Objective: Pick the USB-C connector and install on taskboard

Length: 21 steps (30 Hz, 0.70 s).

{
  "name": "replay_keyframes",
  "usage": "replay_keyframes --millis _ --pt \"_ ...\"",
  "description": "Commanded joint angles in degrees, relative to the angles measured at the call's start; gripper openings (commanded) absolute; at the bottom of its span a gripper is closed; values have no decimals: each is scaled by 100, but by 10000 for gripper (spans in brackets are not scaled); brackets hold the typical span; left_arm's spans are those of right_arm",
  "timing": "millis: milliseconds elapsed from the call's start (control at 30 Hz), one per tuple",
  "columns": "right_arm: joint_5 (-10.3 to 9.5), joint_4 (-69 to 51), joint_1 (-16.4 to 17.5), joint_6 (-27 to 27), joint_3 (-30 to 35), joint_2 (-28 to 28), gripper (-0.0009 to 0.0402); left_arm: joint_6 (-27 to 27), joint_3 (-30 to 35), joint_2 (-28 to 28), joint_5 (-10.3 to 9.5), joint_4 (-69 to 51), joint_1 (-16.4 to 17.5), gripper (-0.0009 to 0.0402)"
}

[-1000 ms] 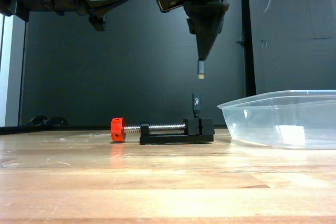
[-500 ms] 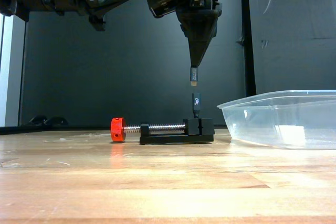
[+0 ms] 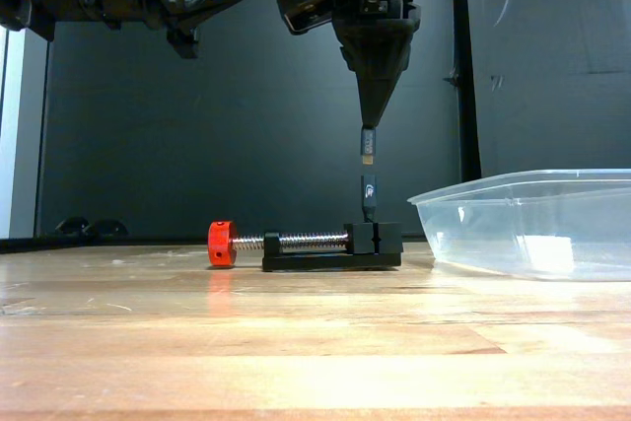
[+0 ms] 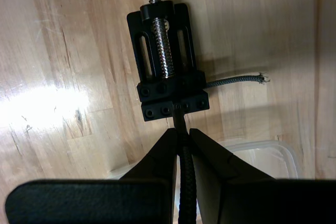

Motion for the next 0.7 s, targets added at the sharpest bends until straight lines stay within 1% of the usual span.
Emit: replay_keyframes --millis 33,700 --pt "131 0 11 9 -39 0 0 0 0 0 4 0 0 0" --pt "120 94 20 33 -120 0 0 0 0 0 2 0 0 0"
